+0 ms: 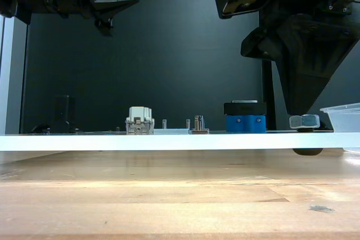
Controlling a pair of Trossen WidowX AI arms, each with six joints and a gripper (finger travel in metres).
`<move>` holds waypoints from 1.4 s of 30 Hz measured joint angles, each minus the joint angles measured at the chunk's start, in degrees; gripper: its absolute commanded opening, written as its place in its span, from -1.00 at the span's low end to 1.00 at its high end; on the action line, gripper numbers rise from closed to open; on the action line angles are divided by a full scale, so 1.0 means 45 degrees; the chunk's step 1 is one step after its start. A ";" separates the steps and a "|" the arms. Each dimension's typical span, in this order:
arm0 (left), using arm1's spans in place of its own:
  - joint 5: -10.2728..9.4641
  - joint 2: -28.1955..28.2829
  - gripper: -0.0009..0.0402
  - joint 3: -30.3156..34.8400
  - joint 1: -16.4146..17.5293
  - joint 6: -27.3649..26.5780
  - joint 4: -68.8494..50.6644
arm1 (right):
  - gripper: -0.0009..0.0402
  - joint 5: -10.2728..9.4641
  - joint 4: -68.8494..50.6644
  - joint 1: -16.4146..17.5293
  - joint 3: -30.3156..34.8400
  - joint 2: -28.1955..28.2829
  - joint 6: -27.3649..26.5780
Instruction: Pick the M12 fastener and fasten on the M12 threads
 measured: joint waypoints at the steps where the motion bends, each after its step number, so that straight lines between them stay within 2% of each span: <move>1: 0.0000 0.0000 -0.96 0.0000 0.0000 -0.0005 0.0000 | -0.96 -0.0233 0.0000 0.0000 0.0000 0.0000 -0.0005; 2: 0.0000 0.0005 -0.96 0.0000 0.0000 0.0000 -0.0005 | -0.96 -0.0627 0.0024 0.0000 0.0000 0.0000 -0.0053; 3: -0.0005 0.0000 -0.96 0.0000 0.0000 0.0000 -0.0005 | -0.96 -0.1214 0.0058 0.0000 0.0000 0.0000 -0.0185; 6: 0.0000 0.0000 -0.96 0.0005 0.0000 0.0000 0.0000 | -0.96 -0.3517 0.0073 -0.0005 -0.0005 -0.0005 -0.0996; 7: -0.0005 0.0000 -0.96 0.0005 0.0000 -0.0005 -0.0005 | -0.96 -0.4095 0.0068 -0.0005 -0.0005 -0.0019 -0.1214; 8: -0.0005 0.0000 -0.96 0.0000 0.0000 0.0000 0.0000 | -0.96 -0.4493 0.0044 0.0000 -0.0005 -0.0058 -0.1316; 9: -0.0005 0.0000 -0.96 0.0005 0.0000 0.0000 0.0000 | -0.96 -0.4546 0.0005 0.0005 -0.0005 -0.0097 -0.1345; 13: 0.0000 0.0000 -0.96 0.0005 0.0000 -0.0005 0.0000 | -0.96 -0.4381 -0.0068 -0.0010 -0.0005 -0.0151 -0.1336; 16: -0.0005 0.0000 -0.96 0.0000 0.0000 0.0000 -0.0005 | -0.96 -0.3857 -0.0083 -0.0005 -0.0005 -0.0160 -0.1214; 19: -0.0005 0.0000 -0.96 0.0000 0.0000 0.0000 0.0005 | -0.96 -0.2817 -0.0097 0.0005 -0.0005 -0.0243 -0.0811; 24: -0.0005 0.0000 -0.96 0.0000 0.0000 0.0000 -0.0005 | -0.96 -0.0170 -0.0117 -0.0024 -0.0005 -0.0568 -0.0039; 26: 0.0000 0.0005 -0.96 0.0005 0.0000 0.0000 0.0000 | -0.96 0.0481 -0.0112 -0.0024 -0.0005 -0.0588 0.0063; 35: -0.0005 0.0000 -0.96 0.0000 0.0000 0.0000 0.0005 | -0.96 0.0495 0.0233 -0.0029 -0.0131 -0.0223 0.0087; 42: 0.0000 0.0000 -0.96 0.0005 0.0000 0.0000 -0.0010 | -0.96 0.0151 -0.0107 -0.0024 -0.0199 -0.0219 0.0593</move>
